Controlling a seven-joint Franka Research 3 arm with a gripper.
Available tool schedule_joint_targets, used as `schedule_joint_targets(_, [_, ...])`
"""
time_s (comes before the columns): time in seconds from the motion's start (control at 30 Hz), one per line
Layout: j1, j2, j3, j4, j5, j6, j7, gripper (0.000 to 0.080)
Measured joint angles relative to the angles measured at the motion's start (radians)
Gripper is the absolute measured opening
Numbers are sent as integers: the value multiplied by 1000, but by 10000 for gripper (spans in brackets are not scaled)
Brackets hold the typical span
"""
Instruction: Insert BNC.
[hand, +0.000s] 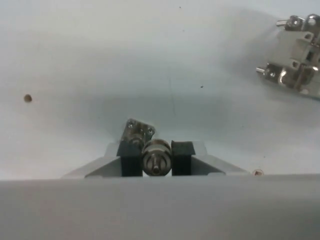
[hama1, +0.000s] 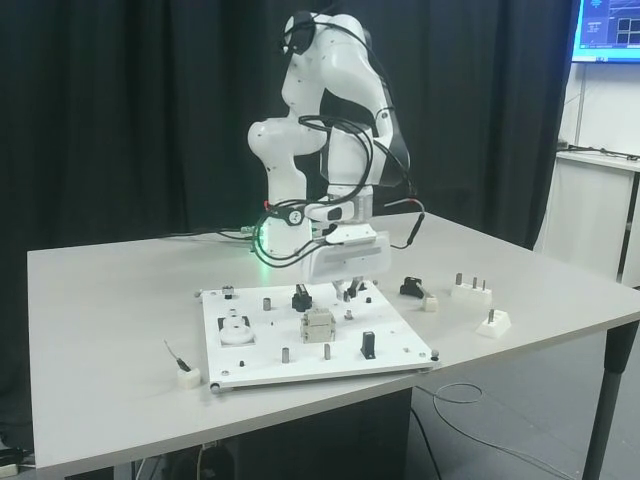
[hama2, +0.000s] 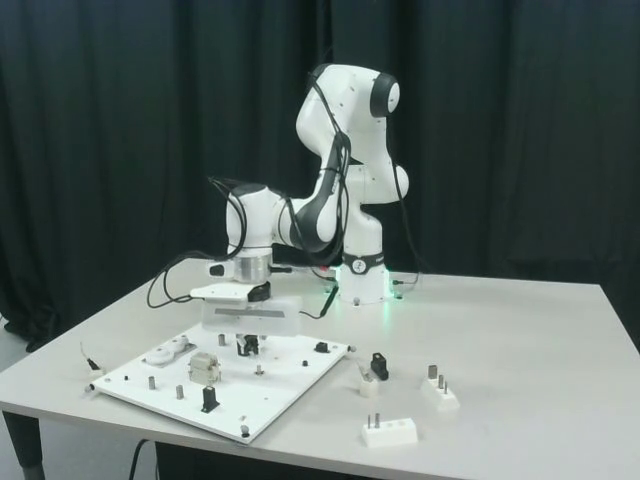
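Connector (hand: 156, 159) is clenched between our gripper's (hand: 156, 161) black fingers (hand: 182, 156), its long axis upright, just above the white board (hand: 150, 65).

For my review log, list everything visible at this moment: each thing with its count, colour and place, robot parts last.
BNC connector: one, metallic, held between the gripper's fingers just above the board.
Flanged socket: one, metallic, on the board right beside the held connector.
Assembly board: one, white, on the table in front of the arm.
Metal block: one, metallic, near the board's middle.
Small fixtures off the board: several, white, on the table beside the board.
Table: one, grey.
Curtain: black, behind the table.
Arm: one, white, bent over the board.
Gripper: one, black fingers, closed on the connector.
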Motion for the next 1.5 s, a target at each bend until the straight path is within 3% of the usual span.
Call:
schedule_joint_targets(0.63, [0,34,19,-2,37,13,-34,120])
schedule_joint_targets(1.5, [0,37,25,-9,53,14,-34,120])
